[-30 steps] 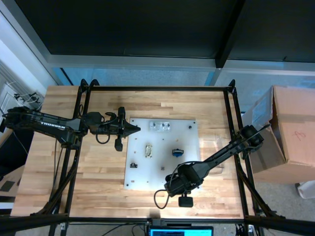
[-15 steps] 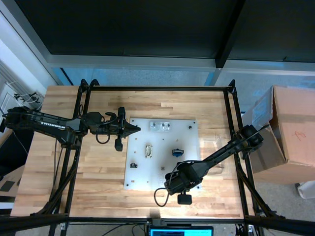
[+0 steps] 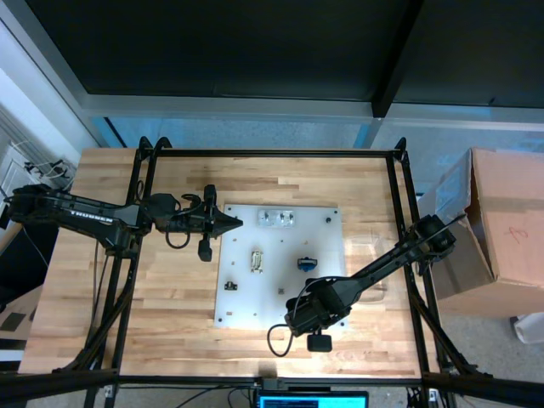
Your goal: Unfasten the M12 nut and place it in the container
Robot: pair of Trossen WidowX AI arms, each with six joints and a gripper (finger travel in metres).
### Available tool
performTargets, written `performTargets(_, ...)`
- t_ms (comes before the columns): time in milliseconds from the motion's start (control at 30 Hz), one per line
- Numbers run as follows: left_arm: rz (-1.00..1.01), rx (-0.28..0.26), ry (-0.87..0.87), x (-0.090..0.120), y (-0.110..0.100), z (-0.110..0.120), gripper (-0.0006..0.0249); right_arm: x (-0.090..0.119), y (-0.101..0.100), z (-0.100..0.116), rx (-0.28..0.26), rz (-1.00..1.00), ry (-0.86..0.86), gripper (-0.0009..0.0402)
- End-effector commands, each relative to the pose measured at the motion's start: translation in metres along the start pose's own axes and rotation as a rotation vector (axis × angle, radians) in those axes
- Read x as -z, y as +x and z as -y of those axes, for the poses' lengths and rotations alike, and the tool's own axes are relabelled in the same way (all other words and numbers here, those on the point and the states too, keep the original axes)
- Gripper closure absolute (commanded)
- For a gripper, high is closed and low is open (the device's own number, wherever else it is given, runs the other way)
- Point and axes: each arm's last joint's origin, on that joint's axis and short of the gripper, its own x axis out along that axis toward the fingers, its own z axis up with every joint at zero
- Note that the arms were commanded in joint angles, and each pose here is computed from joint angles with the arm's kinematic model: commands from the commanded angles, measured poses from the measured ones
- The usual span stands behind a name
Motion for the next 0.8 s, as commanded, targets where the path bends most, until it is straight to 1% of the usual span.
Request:
performTargets(33, 0.001, 0.000, 0.000, 0.000, 0.000, 0.000, 0.0243, 0.001, -0.001, 0.005, 0.093, 0.022, 0.022, 0.0394)
performTargets(67, 0.001, 0.000, 0.000, 0.000, 0.000, 0.000, 0.0243, 0.002, -0.003, 0.007, 0.137, 0.036, 0.041, 0.0393)
performTargets(100, 0.001, 0.000, 0.000, 0.000, 0.000, 0.000, 0.0243, 0.003, -0.005, 0.008, 0.166, 0.044, 0.042, 0.0393)
performTargets(133, 0.001, 0.000, 0.000, 0.000, 0.000, 0.000, 0.0243, 0.003, -0.007, 0.009, 0.178, 0.047, 0.040, 0.0393)
performTargets(200, 0.002, 0.000, 0.000, 0.000, 0.000, 0.000, 0.0243, 0.004, -0.010, 0.010, 0.190, 0.054, 0.043, 0.0393)
performTargets(300, 0.000, 0.000, 0.000, 0.000, 0.000, 0.000, 0.0243, 0.006, -0.014, 0.010, 0.186, 0.048, 0.066, 0.0393)
performTargets(400, 0.001, 0.000, 0.000, 0.000, 0.000, 0.000, 0.0243, 0.006, -0.016, 0.009, 0.138, 0.027, 0.068, 0.0393)
performTargets(667, 0.001, 0.000, 0.000, 0.000, 0.000, 0.000, 0.0243, 0.001, -0.028, -0.002, -0.065, -0.030, 0.066, 0.0393)
performTargets(733, 0.000, 0.000, 0.000, 0.000, 0.000, 0.000, 0.0243, -0.001, -0.029, -0.004, -0.107, -0.021, 0.055, 0.0393)
performTargets(800, 0.000, 0.000, 0.000, 0.000, 0.000, 0.000, 0.0243, -0.003, -0.026, -0.005, -0.114, -0.012, 0.038, 0.0393)
